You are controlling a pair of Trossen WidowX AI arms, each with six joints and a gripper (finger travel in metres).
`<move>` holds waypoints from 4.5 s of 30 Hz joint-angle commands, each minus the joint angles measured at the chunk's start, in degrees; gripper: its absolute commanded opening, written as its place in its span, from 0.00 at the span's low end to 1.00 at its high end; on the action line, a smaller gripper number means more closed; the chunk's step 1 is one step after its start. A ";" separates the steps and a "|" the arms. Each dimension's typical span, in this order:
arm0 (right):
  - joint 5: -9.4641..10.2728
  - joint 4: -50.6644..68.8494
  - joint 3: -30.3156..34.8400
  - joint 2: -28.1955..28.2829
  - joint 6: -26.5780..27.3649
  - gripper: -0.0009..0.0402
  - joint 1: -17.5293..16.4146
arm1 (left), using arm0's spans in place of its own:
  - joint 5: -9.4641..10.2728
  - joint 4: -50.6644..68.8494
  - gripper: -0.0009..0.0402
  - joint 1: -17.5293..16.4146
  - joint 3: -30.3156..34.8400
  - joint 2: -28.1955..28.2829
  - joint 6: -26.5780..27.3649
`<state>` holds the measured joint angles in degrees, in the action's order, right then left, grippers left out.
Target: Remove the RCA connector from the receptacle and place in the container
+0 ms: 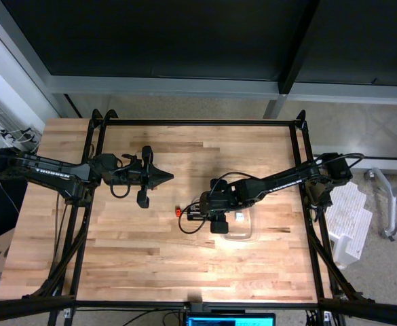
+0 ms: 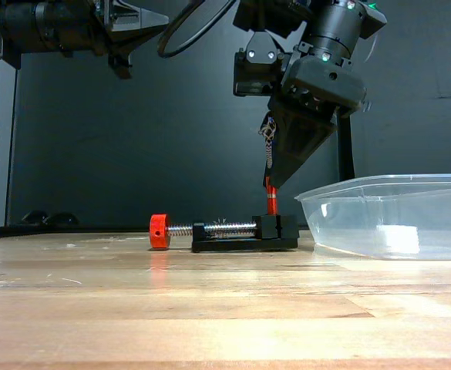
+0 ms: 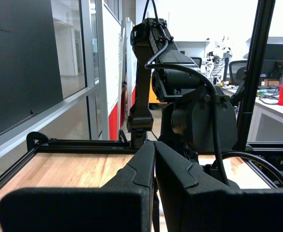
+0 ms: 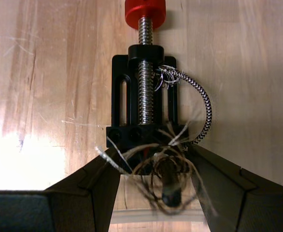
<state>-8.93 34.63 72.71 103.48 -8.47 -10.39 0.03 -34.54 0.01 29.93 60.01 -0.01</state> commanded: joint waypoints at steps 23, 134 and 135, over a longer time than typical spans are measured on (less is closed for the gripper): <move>-0.11 -0.28 -0.04 0.13 0.42 0.06 0.13 | 0.00 0.00 0.02 0.00 0.02 0.00 0.00; -0.68 -5.11 -19.69 -34.86 -3.37 0.03 -0.11 | 0.00 0.00 0.02 0.00 0.02 0.00 0.00; -0.66 -5.70 -19.69 -35.15 -2.95 0.02 0.22 | 0.00 0.00 0.02 0.00 0.02 0.00 0.00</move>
<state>-9.52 29.61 53.08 68.64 -11.94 -10.57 0.05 -34.54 0.01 29.95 60.01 0.01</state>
